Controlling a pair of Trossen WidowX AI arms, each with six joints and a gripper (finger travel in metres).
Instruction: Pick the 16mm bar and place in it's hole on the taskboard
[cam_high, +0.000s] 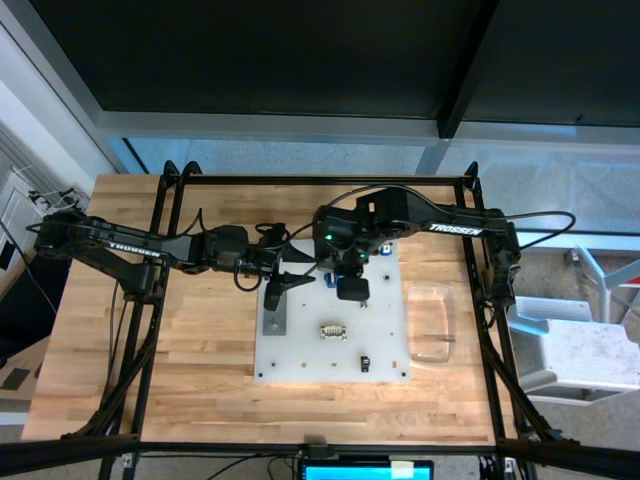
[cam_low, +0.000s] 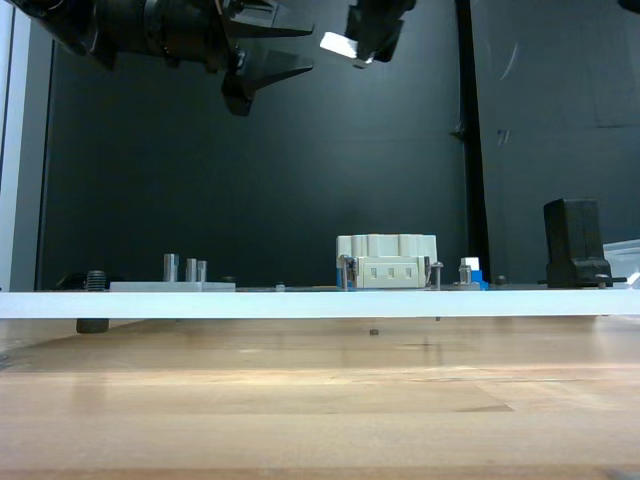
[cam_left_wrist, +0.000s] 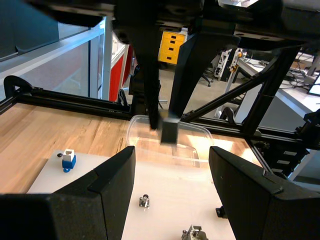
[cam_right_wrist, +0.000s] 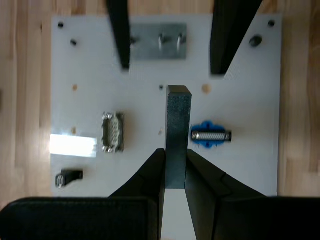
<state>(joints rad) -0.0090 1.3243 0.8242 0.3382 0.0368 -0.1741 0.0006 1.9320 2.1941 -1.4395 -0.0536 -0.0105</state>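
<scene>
Dark square 16mm bar (cam_right_wrist: 178, 125) aloft, unseated
Jaws of the right gripper (cam_right_wrist: 175, 156) clamp it above the white taskboard (cam_high: 300, 355); left gripper (cam_high: 303, 266) hovers alongside, jaws wide, empty.

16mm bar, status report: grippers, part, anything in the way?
Right gripper shut on 16mm bar, held high over taskboard, clear of its seat. Left gripper open, hovering alongside. No other obstruction visible.

"TROSSEN" in white lettering on left arm (cam_high: 125, 247); "TROSSEN" also on right arm (cam_high: 455, 228)
</scene>
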